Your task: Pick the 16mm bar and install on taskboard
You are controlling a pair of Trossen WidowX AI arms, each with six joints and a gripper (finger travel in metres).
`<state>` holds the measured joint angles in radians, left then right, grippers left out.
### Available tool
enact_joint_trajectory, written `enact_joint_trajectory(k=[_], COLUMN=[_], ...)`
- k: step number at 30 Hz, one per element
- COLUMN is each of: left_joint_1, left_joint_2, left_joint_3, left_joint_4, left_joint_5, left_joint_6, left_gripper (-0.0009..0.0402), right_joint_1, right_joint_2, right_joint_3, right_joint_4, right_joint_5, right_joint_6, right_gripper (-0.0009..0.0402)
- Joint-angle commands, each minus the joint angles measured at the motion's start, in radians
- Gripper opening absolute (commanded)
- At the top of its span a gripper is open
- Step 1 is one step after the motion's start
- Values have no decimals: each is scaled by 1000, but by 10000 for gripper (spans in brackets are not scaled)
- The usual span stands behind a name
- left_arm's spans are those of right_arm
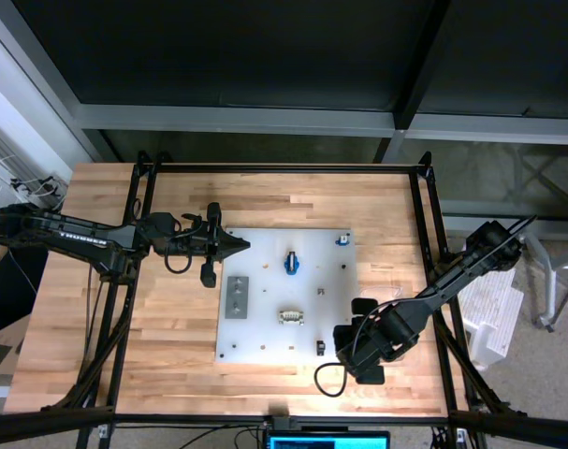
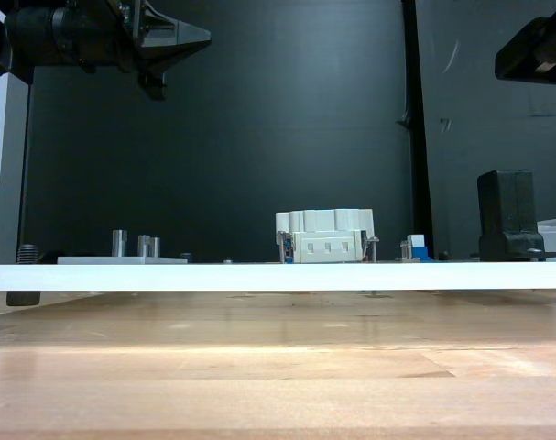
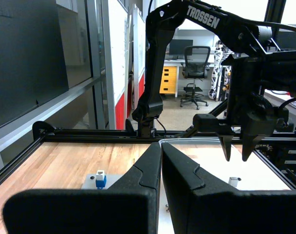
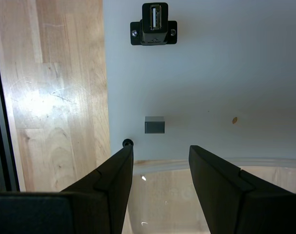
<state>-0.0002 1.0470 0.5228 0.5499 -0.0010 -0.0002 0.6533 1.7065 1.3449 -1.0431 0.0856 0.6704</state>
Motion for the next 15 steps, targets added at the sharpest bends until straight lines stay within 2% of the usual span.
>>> enact_joint_trajectory(k=[1,5,8,15], left_joint_1=[0,0,0,0], left_joint_2=[0,0,0,0], left_joint_3=[0,0,0,0], left_joint_4=[0,0,0,1], left_joint_5=[0,0,0,0], left_joint_6=[0,0,0,0], left_gripper=[0,0,0,0], right_joint_1=[0,-4,-23,-123], right_joint_2=[-1,-13,-45,-209], right_joint_3=[0,0,-5,-106], right_joint_4=[0,3,14,92], right_joint_5=[0,6,61,83], right_joint_6=[-6,-26,-39,-105], right_gripper=[146,129,102,16])
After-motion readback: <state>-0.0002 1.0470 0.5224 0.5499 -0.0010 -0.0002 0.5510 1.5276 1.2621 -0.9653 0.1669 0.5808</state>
